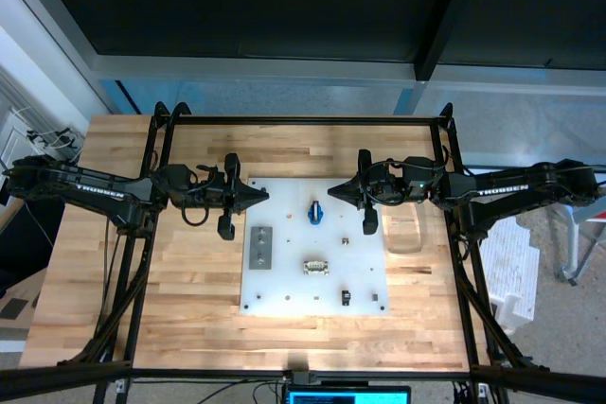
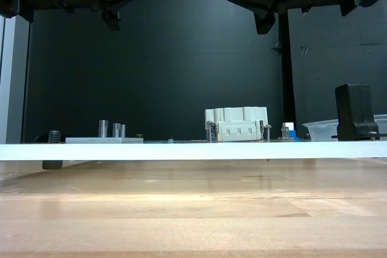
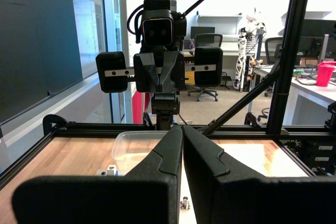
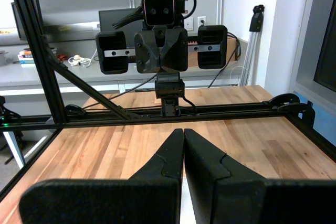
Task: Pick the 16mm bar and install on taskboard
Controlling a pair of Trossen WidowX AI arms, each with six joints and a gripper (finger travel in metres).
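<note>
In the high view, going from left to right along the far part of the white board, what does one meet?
Left hand → blue clip → right hand → clear tray. Both hands are shut, high over the taskboard.

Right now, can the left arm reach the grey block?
Likely yes: left end effector, shut, hovers above the taskboard's left side, nothing covering the grey block; right end effector, shut, hovers opposite.
</note>
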